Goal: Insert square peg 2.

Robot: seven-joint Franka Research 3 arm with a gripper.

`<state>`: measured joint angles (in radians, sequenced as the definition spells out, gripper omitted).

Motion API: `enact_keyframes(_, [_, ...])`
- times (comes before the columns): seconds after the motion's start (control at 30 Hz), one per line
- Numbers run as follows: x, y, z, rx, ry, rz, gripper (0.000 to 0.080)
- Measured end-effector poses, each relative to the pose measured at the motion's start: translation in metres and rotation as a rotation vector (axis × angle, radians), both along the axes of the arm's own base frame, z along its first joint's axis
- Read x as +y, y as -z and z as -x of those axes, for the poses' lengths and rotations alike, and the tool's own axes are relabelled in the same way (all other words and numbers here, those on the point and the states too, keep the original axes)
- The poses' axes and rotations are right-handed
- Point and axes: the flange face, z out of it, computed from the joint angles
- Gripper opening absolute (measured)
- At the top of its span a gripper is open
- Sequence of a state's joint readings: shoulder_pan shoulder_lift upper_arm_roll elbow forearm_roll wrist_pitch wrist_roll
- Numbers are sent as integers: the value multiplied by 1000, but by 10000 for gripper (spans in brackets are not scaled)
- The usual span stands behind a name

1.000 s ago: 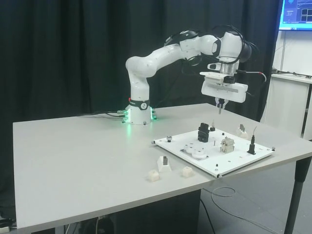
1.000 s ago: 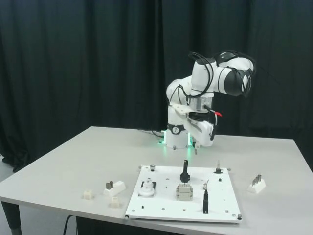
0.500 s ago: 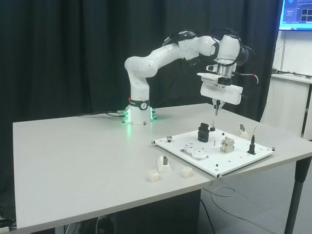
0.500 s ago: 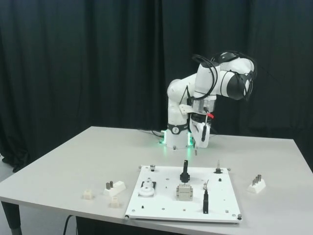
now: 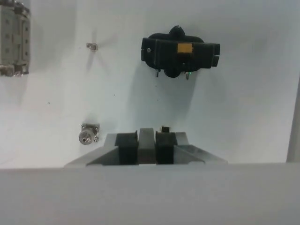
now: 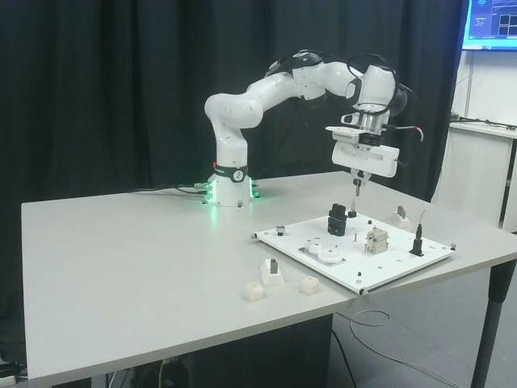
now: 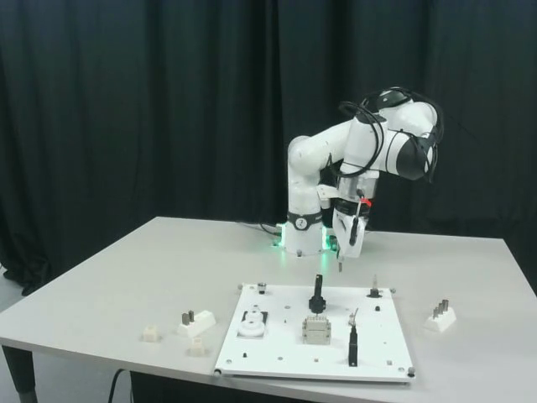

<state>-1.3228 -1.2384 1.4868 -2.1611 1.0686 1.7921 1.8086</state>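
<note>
End effector (image 5: 146, 146) gripping square peg (image 5: 146, 143)

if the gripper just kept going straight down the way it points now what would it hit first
Most likely the bare white board. The gripper, shut on a grey peg, points down beside the black connector block, which sits off to one side of that line. A small black square lies near the tips; depth is unclear.
</note>
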Motion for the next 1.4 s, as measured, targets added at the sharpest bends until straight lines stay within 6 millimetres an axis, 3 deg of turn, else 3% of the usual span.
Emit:
enact_keyframes(0.7, [12, 31, 7, 11, 35, 2, 76])
enact_keyframes(1.4, [4, 65, 11, 4, 66, -33, 76])
